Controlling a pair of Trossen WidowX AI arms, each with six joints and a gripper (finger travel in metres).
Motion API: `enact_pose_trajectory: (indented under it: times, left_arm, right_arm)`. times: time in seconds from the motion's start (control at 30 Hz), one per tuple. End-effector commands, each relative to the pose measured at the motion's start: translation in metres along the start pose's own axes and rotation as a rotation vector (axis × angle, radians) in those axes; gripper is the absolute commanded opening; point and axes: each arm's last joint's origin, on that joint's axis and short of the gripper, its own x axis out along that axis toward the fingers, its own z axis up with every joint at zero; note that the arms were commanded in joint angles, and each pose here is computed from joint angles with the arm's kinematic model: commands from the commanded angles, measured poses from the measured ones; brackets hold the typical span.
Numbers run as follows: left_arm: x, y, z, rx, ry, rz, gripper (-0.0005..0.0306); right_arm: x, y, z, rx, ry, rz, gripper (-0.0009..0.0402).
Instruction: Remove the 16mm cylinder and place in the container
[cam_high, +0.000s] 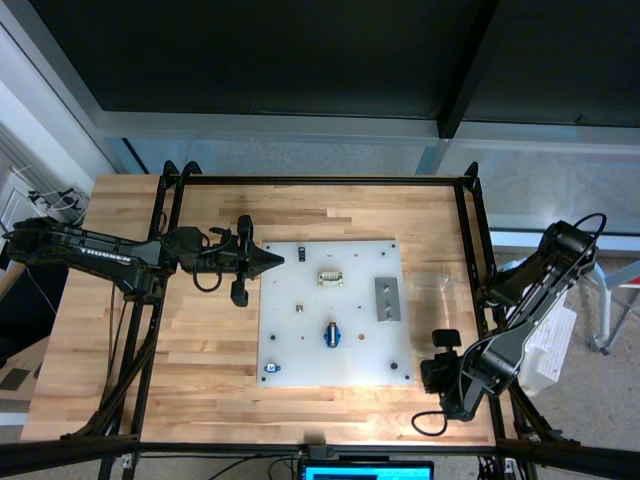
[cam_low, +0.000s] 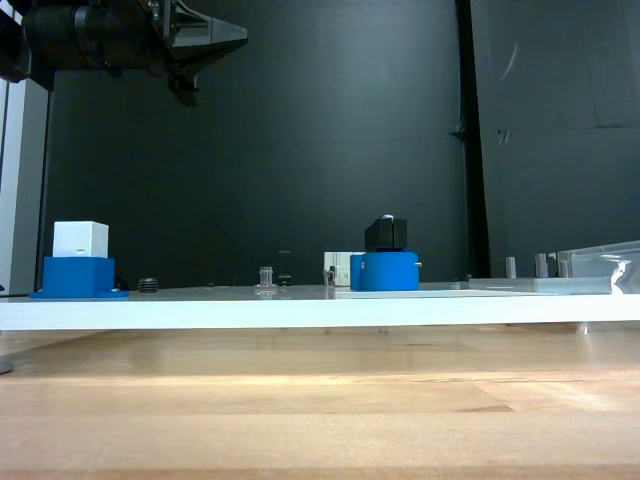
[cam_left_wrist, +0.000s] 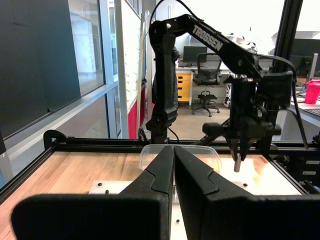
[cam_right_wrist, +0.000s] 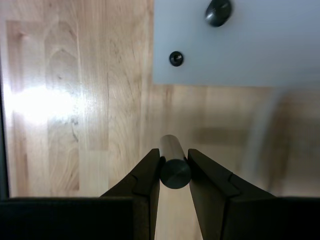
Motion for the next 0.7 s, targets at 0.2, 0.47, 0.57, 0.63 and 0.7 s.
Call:
enact_pose_trajectory:
  times: [0.2, 0.47, 0.57, 0.63, 0.7]
  left_arm:
    - [0.0, 0.0, 0.0, 0.0, 0.0, 0.0, 0.0]
    - [0.0, 0.0, 0.0, 0.0, 0.0, 0.0, 0.0]
    - [0.0, 0.0, 0.0, 0.0, 0.0, 0.0, 0.0]
    - [0.0, 0.0, 0.0, 0.0, 0.0, 0.0, 0.0]
    - [0.0, 0.0, 0.0, 0.0, 0.0, 0.0, 0.0]
  right_arm:
    - [-0.038, -0.018, 0.003, 0.028, -0.001, -0.009, 0.0]
    - [-0.053, -0.04, 0.004, 0.041, -0.009, -0.04, 0.0]
    - [-0.056, -0.049, 0.006, 0.056, -0.026, -0.071, 0.0]
    - [-0.057, -0.055, 0.009, 0.06, -0.041, -0.084, 0.0]
    - [-0.056, -0.061, 0.011, 0.066, -0.043, -0.091, 0.0]
